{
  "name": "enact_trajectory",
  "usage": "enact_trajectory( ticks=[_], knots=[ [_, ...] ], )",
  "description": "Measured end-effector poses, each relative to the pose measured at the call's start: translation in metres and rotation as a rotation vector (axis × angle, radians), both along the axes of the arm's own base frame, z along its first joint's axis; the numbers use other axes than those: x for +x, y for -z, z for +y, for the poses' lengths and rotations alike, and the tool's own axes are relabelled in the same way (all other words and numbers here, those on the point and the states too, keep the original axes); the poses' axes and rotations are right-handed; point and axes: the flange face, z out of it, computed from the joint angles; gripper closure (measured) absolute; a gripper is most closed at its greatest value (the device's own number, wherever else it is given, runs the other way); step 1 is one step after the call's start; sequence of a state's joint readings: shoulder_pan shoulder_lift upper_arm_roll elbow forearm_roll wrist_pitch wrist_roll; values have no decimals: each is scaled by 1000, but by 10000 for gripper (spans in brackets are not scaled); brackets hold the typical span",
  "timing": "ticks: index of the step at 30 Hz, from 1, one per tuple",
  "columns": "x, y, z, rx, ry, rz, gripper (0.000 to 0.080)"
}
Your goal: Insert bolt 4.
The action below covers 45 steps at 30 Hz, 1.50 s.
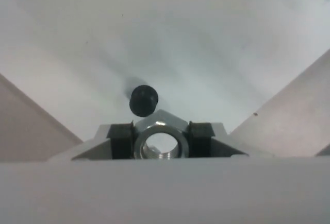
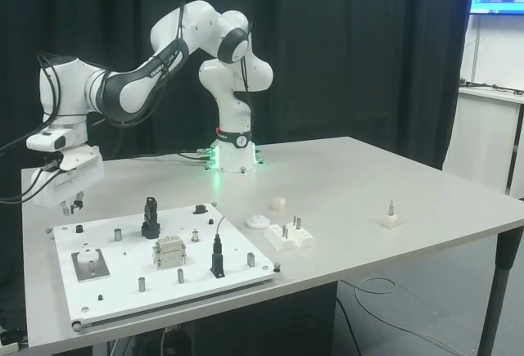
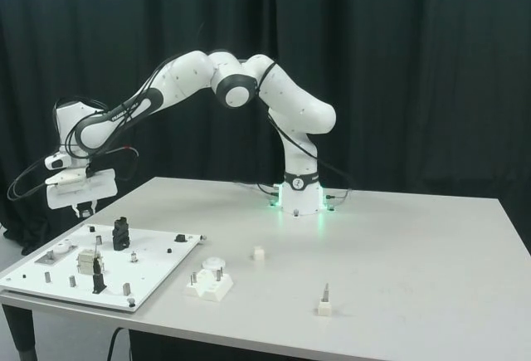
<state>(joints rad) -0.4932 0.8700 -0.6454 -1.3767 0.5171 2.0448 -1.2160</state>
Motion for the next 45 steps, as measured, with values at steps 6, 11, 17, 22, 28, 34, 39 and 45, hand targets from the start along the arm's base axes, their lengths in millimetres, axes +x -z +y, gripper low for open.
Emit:
enact_trajectory(
  ticks=[6,11,17,22,28,34,39,45],
  knots=[
    [-3,7,0,19,-2,1,578],
    [-4,13,1,29,-11,6,578],
    [-4,19,3,39,-14,11,578],
    [-5,23,4,43,-13,16,578],
    [-6,29,3,46,-12,23,578],
    [-9,33,2,47,-8,29,578],
    [-11,37,1,48,-5,33,578],
    [-12,40,1,51,0,37,578]
  ],
)
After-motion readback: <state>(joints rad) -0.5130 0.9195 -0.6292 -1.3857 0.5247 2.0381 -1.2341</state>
